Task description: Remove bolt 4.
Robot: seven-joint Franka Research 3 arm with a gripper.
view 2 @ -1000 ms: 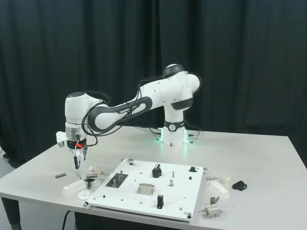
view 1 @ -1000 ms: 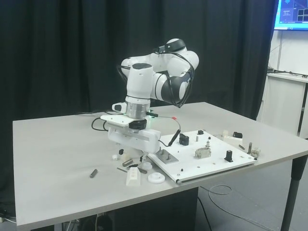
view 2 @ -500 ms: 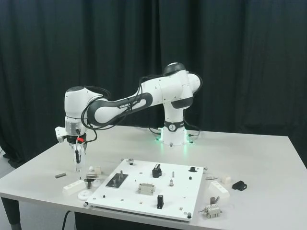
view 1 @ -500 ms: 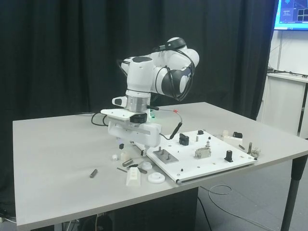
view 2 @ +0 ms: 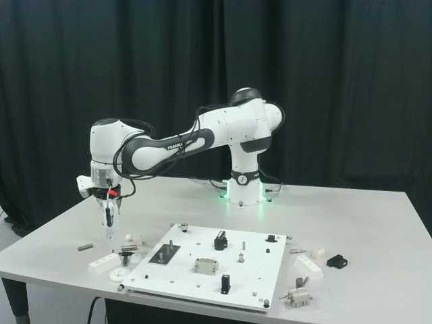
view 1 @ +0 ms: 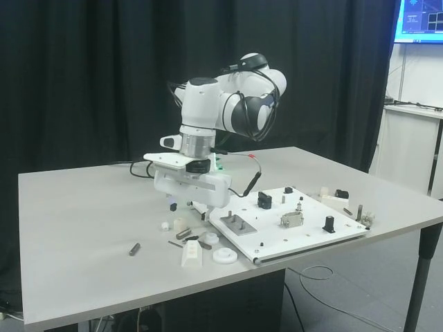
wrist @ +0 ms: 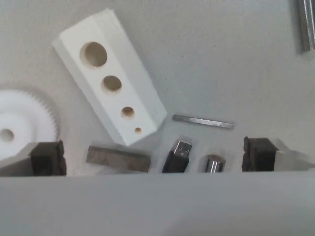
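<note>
**Gripper open above loose parts beside the board**

On the grey table (view 1: 83,221), left of the white assembly board (view 1: 315,238), the white arm holds its gripper (view 1: 188,209) low over a scatter of small parts. A short dark pin (view 1: 134,248) lies alone, farthest left.

In the wrist view the parts run in this order:
- A white toothed gear (wrist: 15,130), cut off at the picture's edge.
- A white wedge-ended block (wrist: 110,81), smooth and matte, with four round holes stepping down in size.
- A dull rectangular metal bar (wrist: 118,158).
- A black USB plug (wrist: 177,155) with a shiny metal shell.
- A thin flat metal strip (wrist: 203,121).
- A short round metal stud (wrist: 214,163) with a bright end face.
- A grey rod (wrist: 306,24), mostly out of frame.

The gripper (wrist: 152,156) has its two black ribbed pads (wrist: 47,157) spread wide apart, gripping nothing. The bar, the plug and the stud lie between them. The gripper's own white body hides the lower parts of all three.

The stud may be bolt 4, but nothing marks it, so I cannot tell. Several small upright posts and black fittings stand on the board, too small to number.

In the second room view the gripper (view 2: 108,226) hangs near the table's left edge.
</note>
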